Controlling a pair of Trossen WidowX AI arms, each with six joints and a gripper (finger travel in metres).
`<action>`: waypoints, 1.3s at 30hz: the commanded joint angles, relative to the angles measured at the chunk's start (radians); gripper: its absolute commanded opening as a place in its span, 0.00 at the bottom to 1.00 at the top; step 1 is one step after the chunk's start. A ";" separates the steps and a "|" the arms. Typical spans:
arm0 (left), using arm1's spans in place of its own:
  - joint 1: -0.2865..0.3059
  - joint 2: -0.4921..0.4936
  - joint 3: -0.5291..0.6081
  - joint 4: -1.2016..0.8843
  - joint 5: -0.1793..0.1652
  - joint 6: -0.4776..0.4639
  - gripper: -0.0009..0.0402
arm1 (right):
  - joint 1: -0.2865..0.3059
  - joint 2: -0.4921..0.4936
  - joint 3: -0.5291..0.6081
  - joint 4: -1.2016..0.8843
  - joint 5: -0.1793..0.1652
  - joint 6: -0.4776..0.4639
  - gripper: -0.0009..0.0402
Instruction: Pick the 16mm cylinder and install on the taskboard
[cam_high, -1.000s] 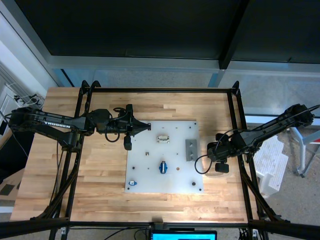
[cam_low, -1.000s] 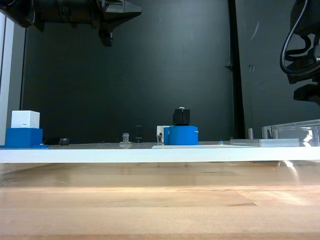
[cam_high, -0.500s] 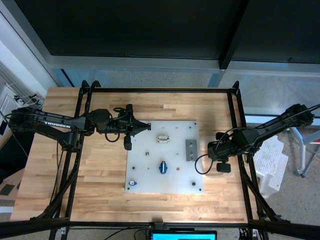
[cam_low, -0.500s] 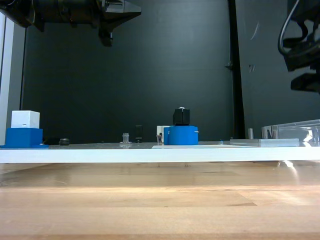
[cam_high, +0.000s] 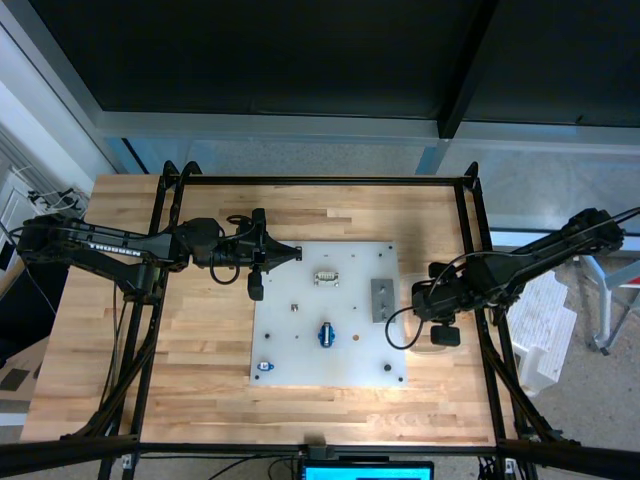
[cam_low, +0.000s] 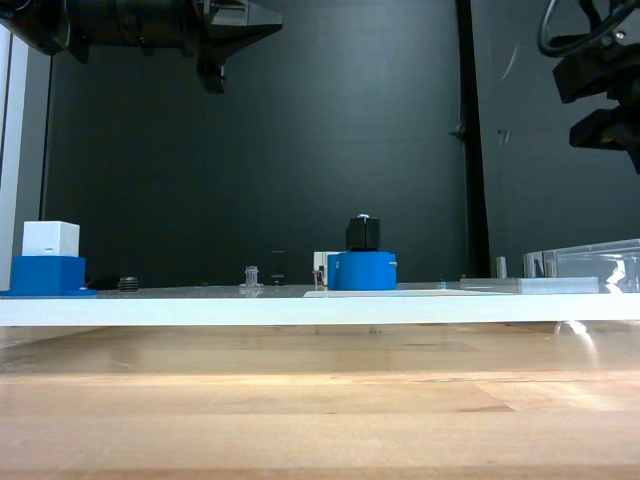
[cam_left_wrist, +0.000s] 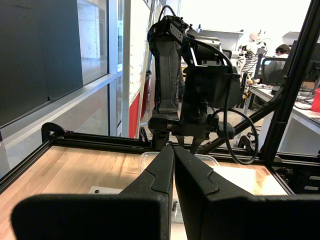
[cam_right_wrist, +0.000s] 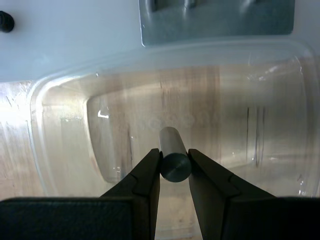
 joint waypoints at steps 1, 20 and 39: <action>0.000 0.000 0.000 0.001 0.000 0.000 0.02 | 0.000 0.053 0.038 0.011 -0.002 0.000 0.04; 0.000 0.000 0.000 0.000 0.000 0.000 0.02 | -0.022 0.408 0.361 0.047 0.001 -0.035 0.04; 0.000 0.000 0.000 0.000 0.000 0.000 0.02 | -0.059 0.675 0.576 0.089 0.001 -0.084 0.04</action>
